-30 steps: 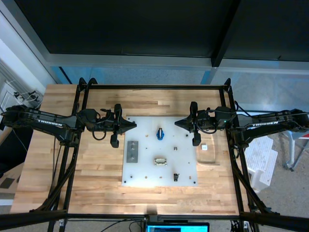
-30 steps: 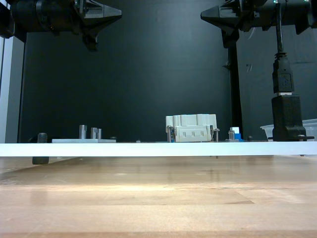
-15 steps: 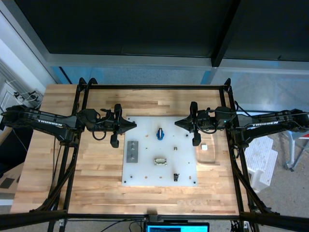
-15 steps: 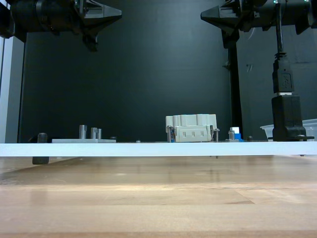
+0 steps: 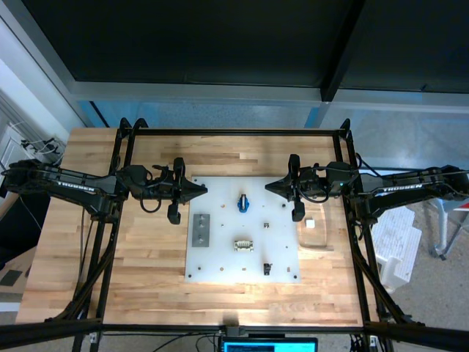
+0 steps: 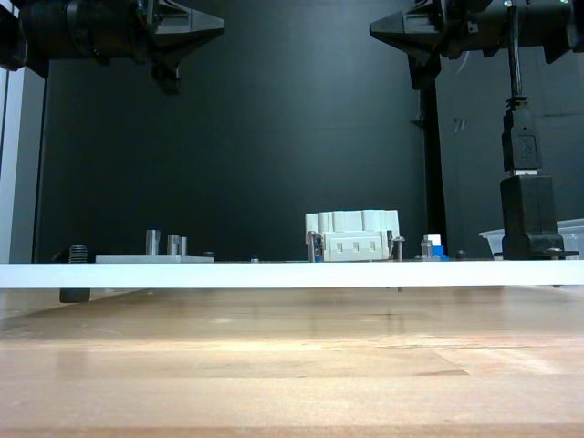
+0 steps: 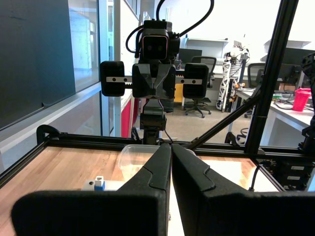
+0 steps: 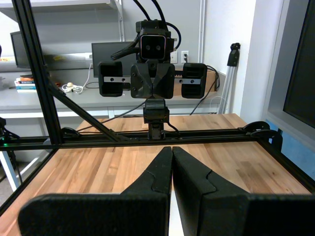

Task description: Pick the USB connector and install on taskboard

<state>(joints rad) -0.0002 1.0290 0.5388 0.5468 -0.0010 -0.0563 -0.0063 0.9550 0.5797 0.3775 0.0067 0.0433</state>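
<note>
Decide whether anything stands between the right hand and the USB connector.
Nothing visible does: right hand and left hand hover above the taskboard, near its far edge; USB connector stands upright in the black fitting.

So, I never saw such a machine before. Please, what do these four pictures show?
This robot's left arm and right arm reach in from the table's sides. Its left gripper and right gripper hang high over a white board, both shut, holding nothing. One picture looks down from above, one looks level along the table, and two come from cameras on the arms, facing each other. On the board: a grey block, a blue clip, a silver socket and a black fitting, where a USB plug stands upright.
</note>
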